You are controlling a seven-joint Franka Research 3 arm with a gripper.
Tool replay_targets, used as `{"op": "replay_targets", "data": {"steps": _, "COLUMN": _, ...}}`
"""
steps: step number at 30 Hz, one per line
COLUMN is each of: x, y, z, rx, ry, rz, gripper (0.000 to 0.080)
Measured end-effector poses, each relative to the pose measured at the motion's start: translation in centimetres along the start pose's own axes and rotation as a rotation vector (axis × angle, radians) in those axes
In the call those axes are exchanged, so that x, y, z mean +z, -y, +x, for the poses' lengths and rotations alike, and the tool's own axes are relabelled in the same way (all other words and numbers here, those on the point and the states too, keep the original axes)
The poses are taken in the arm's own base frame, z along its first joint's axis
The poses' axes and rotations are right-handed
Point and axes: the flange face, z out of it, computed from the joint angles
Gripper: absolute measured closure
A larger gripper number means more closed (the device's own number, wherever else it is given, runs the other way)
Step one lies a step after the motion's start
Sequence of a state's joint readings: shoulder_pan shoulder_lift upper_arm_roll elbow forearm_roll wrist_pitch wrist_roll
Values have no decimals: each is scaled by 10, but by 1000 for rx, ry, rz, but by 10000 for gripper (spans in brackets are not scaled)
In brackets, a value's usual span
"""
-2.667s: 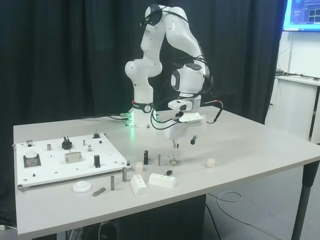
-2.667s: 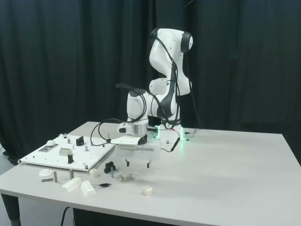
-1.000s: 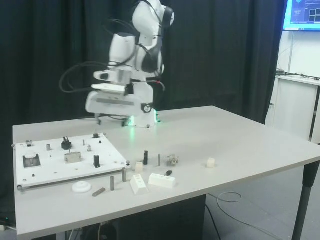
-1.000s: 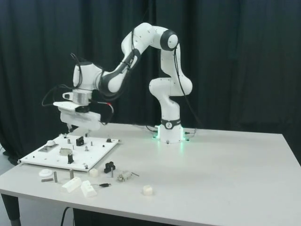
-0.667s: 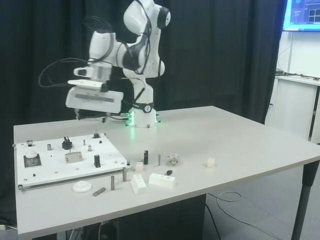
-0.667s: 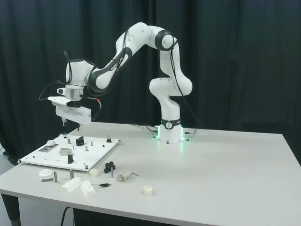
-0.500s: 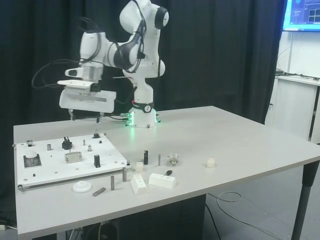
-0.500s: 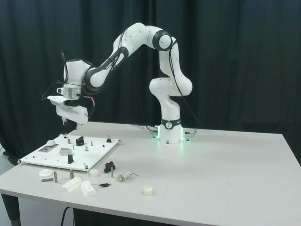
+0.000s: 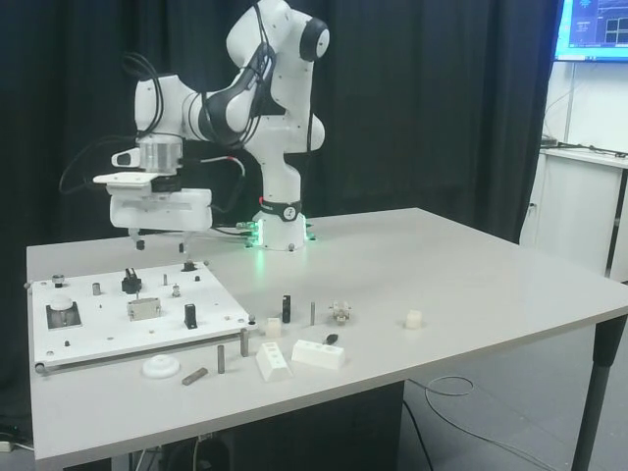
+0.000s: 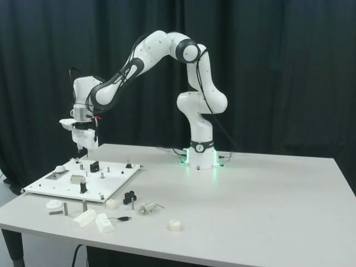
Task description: Remove BNC.
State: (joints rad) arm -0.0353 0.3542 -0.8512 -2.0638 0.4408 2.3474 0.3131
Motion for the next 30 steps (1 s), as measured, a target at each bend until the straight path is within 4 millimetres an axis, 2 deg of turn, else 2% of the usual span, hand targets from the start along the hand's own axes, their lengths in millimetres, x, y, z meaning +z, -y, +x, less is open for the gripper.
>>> {"op": "replay_targets", "data": {"steps": 11, "x": 19, "y": 2, "z": 0, "rx": 335, "ry": 3, "rz": -30, "gripper": 3}}
{"op": "replay_targets", "data": {"steps": 30, "x": 38, "y": -5, "z": -7, "rx": 661, "ry": 33, "rz": -90, "gripper": 3}}
